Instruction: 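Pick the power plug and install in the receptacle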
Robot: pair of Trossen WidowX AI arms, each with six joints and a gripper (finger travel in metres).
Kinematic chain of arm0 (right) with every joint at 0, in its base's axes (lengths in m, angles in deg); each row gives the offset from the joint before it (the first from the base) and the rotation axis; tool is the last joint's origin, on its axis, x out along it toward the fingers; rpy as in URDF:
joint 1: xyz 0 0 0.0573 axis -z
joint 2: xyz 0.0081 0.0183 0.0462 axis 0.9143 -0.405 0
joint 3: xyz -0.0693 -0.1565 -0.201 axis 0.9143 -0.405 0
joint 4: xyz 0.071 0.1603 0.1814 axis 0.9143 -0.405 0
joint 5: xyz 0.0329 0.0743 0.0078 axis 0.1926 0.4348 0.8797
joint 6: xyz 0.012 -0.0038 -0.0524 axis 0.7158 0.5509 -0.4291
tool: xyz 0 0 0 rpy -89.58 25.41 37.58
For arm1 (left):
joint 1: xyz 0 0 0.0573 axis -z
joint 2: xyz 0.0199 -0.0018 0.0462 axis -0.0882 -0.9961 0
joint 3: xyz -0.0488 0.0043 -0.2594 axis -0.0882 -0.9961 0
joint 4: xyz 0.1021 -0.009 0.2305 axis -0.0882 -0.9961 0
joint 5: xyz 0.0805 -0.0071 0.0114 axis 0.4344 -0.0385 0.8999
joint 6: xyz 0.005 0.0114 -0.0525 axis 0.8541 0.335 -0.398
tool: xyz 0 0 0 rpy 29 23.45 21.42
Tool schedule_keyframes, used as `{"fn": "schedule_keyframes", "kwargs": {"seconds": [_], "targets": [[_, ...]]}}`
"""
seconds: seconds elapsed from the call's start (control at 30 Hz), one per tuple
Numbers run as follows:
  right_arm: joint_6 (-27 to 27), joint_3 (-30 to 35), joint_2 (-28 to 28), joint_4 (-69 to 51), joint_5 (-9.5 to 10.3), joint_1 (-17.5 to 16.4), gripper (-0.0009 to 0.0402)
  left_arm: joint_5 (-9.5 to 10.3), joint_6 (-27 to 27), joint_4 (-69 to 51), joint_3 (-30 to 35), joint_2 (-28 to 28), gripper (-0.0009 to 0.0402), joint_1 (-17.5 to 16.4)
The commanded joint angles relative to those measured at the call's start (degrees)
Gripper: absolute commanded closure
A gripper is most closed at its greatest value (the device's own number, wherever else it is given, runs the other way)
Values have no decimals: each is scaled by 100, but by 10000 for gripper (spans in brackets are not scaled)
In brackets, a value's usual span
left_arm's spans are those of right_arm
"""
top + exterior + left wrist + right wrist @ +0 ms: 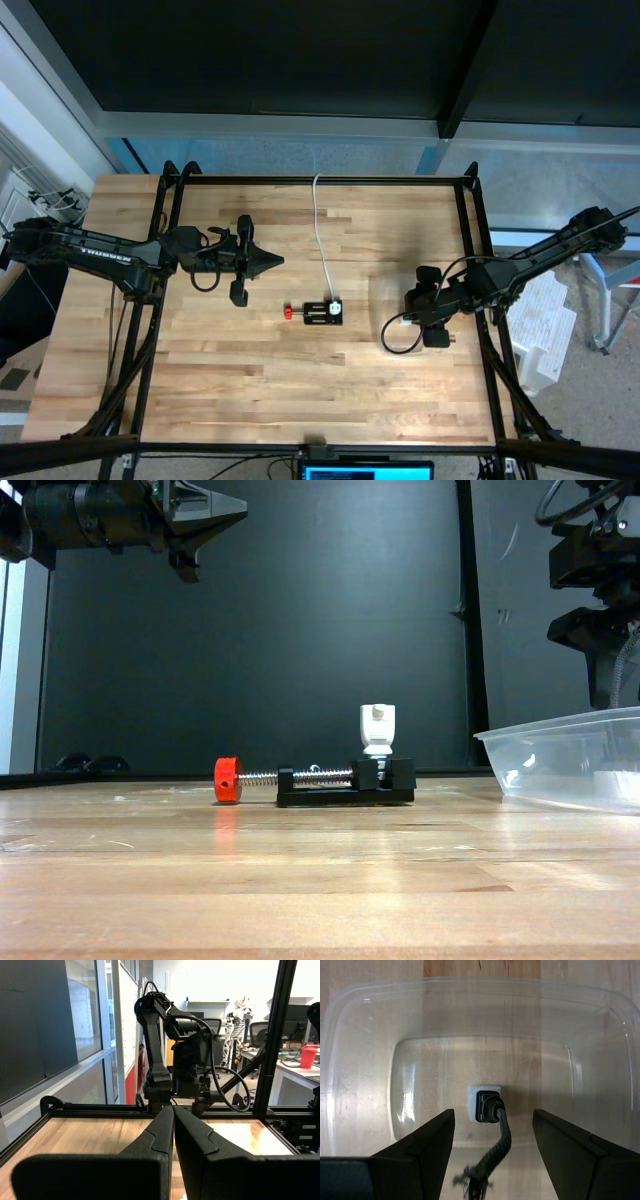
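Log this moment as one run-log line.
phase: pre-grasp | right gripper: open, over power plug in clear tray | left gripper: shut, raised at left | receptacle: in vise, empty

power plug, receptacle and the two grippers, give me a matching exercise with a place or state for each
1 power plug
2 receptacle
3 left gripper
4 right gripper

a open, above the clear tray
b shut, raised over the table
c clamped in the black vise
d lying inside the clear tray

Pairs: 1-d, 2-c, 3-b, 4-a
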Motion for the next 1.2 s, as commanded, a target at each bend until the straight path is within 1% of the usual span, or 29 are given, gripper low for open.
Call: {"fn": "schedule_keyframes", "kwargs": {"seconds": [0.03, 0.23, 0.37, 0.63, 1.0, 1.2], "targets": [[7, 4, -74, 15, 2, 7, 178, 0, 2, 2, 0, 0, 393, -2], [-2, 0, -236, 42, 0, 17, 178, 0, 2, 2, 0, 0, 393, 0], [4, -111, -249, 260, 2, 20, 178, 0, 2, 2, 0, 0, 393, 0], [7, -210, -249, 334, 0, 22, 179, 0, 2, 2, 0, 0, 393, 0], [15, -291, -387, 557, 4, 22, 202, 0, 2, 2, 0, 0, 393, -2], [175, -352, -387, 579, 11, 39, 217, 0, 0, 2, 0, 0, 393, -2]]}}
